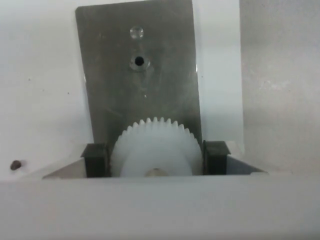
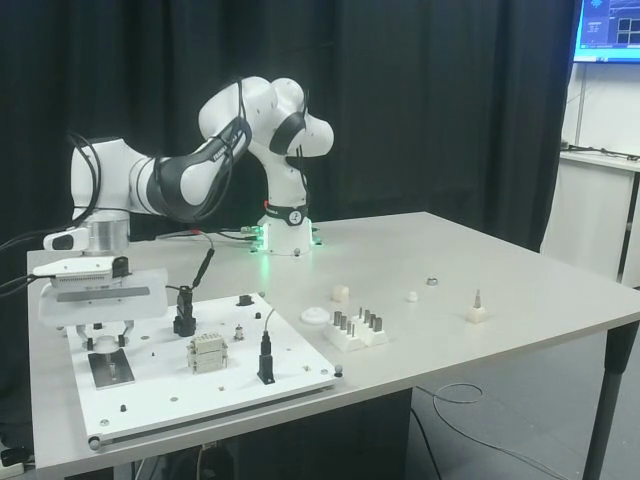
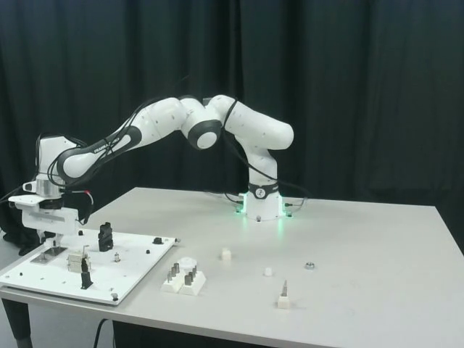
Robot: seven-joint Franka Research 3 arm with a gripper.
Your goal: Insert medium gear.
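Observation:
A white medium gear point(image 1: 155, 147) with fine teeth sits between the black fingers point(image 1: 95, 159) of my gripper point(image 1: 156, 159), which is shut on it. Directly beneath it lies a grey metal plate point(image 1: 140, 90) carrying a small peg point(image 1: 136, 33) and a hole point(image 1: 139, 61). In the first room view the gripper point(image 2: 103, 343) hangs just above that plate point(image 2: 110, 370) at the left end of the white board point(image 2: 200, 385). The second room view shows the gripper point(image 3: 49, 243) low over the board's far left corner point(image 3: 29, 272); the gear is hidden there.
Black connectors point(image 2: 183, 310) point(image 2: 266, 360) and a small white block point(image 2: 205, 352) stand on the board. On the grey table to the right are a white peg holder point(image 2: 357, 328), another white gear point(image 2: 316, 317) and small loose parts point(image 2: 476, 310). A dark screw head point(image 1: 15, 165) marks the board.

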